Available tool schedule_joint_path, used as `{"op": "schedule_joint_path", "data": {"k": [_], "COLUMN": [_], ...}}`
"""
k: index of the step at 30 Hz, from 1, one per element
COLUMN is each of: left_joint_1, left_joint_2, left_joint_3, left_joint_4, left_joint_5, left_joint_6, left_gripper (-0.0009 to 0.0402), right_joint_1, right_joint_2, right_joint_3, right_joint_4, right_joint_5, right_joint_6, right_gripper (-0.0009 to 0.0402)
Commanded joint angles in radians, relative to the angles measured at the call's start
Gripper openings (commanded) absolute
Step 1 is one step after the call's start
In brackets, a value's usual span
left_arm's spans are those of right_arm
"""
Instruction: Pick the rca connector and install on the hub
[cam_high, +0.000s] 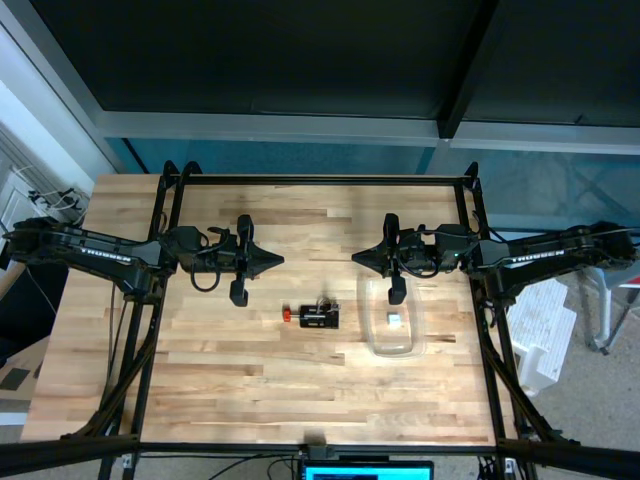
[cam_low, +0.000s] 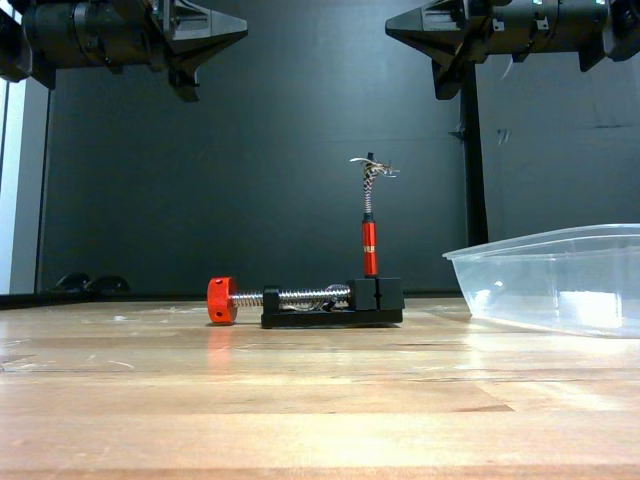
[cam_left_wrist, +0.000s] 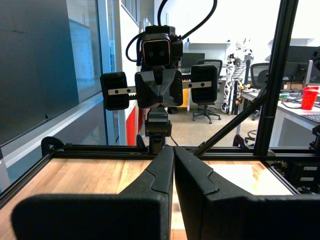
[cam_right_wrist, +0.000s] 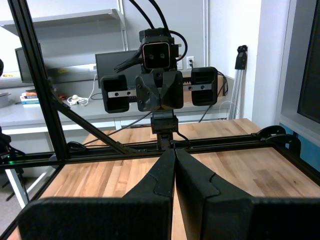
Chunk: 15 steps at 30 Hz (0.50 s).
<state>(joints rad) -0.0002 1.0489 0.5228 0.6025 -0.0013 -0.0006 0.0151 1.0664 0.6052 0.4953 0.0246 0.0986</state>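
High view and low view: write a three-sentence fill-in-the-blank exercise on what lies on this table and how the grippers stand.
1. The knob at one end of the black block is ____ in colour.
2. The clear tray, on the right arm's side of the block, holds one small ____ square piece.
3. The left gripper and the right gripper hang above the table, tips facing each other, each with fingers ____ (open or shut).

Missing words: red; white; shut.
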Motion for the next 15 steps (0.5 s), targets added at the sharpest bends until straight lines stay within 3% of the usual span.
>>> {"op": "schedule_joint_path", "data": {"k": [1, 15], "left_joint_1": [0.000, 0.000], "left_joint_2": [0.000, 0.000], "left_joint_3": [0.000, 0.000], "left_joint_4": [0.000, 0.000], "left_joint_5": [0.000, 0.000], "left_joint_6": [0.000, 0.000], "left_gripper": [0.0000, 0.0000], "right_joint_1": [0.000, 0.000], "right_joint_2": [0.001, 0.001], "right_joint_3": [0.001, 0.001], "right_joint_4": [0.000, -0.035], "right_joint_5": [0.001, 0.001], "right_joint_6": [0.000, 0.000], "right_gripper": [0.0000, 0.0000]}}
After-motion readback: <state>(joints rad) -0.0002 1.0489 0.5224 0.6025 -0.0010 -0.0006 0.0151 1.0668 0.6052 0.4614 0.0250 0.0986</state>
